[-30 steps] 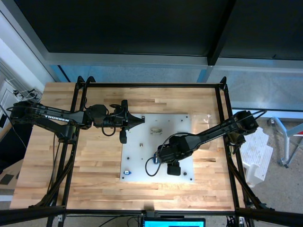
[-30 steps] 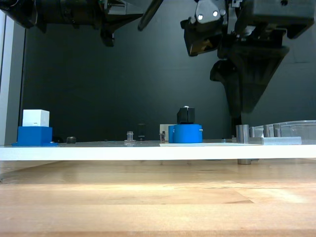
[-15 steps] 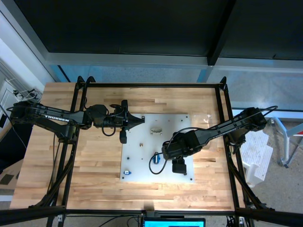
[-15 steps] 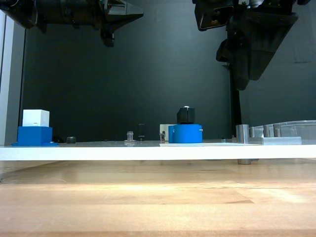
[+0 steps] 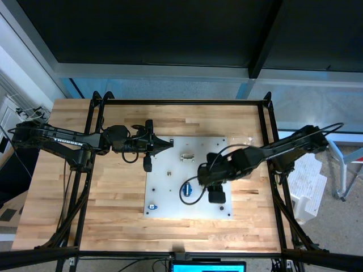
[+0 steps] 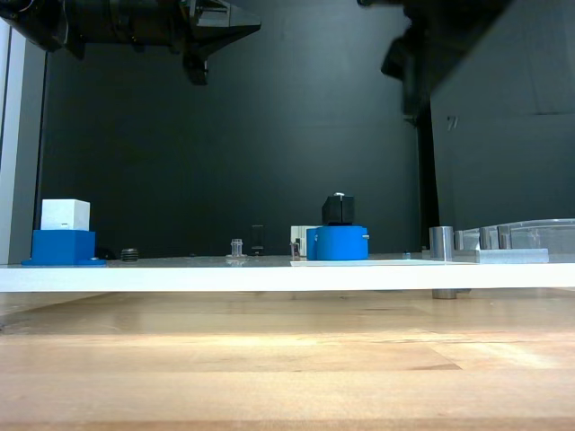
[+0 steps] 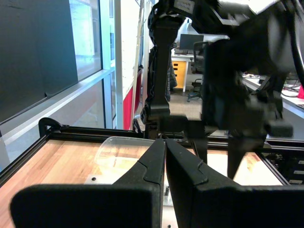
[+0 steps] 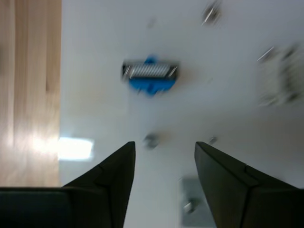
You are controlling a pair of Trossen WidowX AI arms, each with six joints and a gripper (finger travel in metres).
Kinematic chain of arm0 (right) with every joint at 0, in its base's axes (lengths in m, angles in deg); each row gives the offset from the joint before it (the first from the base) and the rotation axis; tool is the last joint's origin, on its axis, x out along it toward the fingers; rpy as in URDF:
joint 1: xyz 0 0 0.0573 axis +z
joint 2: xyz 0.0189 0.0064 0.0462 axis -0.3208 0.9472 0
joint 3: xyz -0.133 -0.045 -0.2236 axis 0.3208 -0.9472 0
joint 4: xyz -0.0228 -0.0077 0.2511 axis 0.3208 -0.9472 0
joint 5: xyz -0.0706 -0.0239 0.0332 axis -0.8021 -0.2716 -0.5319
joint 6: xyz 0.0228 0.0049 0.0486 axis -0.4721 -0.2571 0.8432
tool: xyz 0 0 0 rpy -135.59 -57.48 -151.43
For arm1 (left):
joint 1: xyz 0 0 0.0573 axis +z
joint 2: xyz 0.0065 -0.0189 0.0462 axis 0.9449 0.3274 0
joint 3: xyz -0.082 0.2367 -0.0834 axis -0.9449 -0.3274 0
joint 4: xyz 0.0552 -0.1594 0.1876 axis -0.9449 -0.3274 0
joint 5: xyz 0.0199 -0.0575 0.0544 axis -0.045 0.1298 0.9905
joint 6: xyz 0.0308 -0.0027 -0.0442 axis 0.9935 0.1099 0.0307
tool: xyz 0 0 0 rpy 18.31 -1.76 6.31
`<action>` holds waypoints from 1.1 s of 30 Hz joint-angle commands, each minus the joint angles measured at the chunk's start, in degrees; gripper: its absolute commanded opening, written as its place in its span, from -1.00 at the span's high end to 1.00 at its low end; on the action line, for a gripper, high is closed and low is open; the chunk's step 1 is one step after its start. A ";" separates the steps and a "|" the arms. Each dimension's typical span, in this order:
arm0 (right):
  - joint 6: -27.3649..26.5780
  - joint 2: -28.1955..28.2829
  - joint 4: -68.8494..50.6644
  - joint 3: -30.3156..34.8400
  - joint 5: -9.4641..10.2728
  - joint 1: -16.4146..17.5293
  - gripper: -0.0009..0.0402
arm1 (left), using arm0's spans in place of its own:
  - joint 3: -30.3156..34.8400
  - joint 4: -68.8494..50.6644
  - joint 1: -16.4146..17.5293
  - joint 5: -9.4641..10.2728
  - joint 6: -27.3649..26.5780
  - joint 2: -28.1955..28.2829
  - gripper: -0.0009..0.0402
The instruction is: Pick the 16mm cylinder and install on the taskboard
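Retreat seems the step in hand: the 16mm cylinder [image 6: 440,243] stands upright in the taskboard [image 5: 170,198], apparently seated, so the right gripper [image 8: 164,145] above the board should rise straight, clear of it. Its fingers [image 8: 114,175] gape wide, holding nothing. The left gripper [image 7: 165,140] hovers over the taskboard's far-left corner, fingers pressed together, empty.

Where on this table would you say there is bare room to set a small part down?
Bare wood: the strip between the taskboard and the table's near edge, and the patch left of the board. Crowded: the board's middle, where the open right gripper hangs near the blue fitting; the shut left gripper hangs over its far left corner.
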 commanded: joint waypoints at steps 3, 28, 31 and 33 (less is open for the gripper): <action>-4.28 -6.29 7.06 -2.29 -1.60 -2.54 0.44 | 0.00 0.00 0.02 -0.02 0.02 0.00 0.95; -14.53 -30.42 61.61 -31.76 1.03 -11.82 0.96 | 0.00 0.00 0.02 -0.02 0.02 0.00 0.95; -14.56 -31.52 66.12 -34.53 1.01 -12.52 0.96 | 0.00 0.00 0.00 -0.02 0.02 0.00 0.95; -14.45 -31.56 69.07 -36.15 1.03 -12.92 0.96 | 0.00 0.00 0.02 -0.02 0.02 0.00 0.95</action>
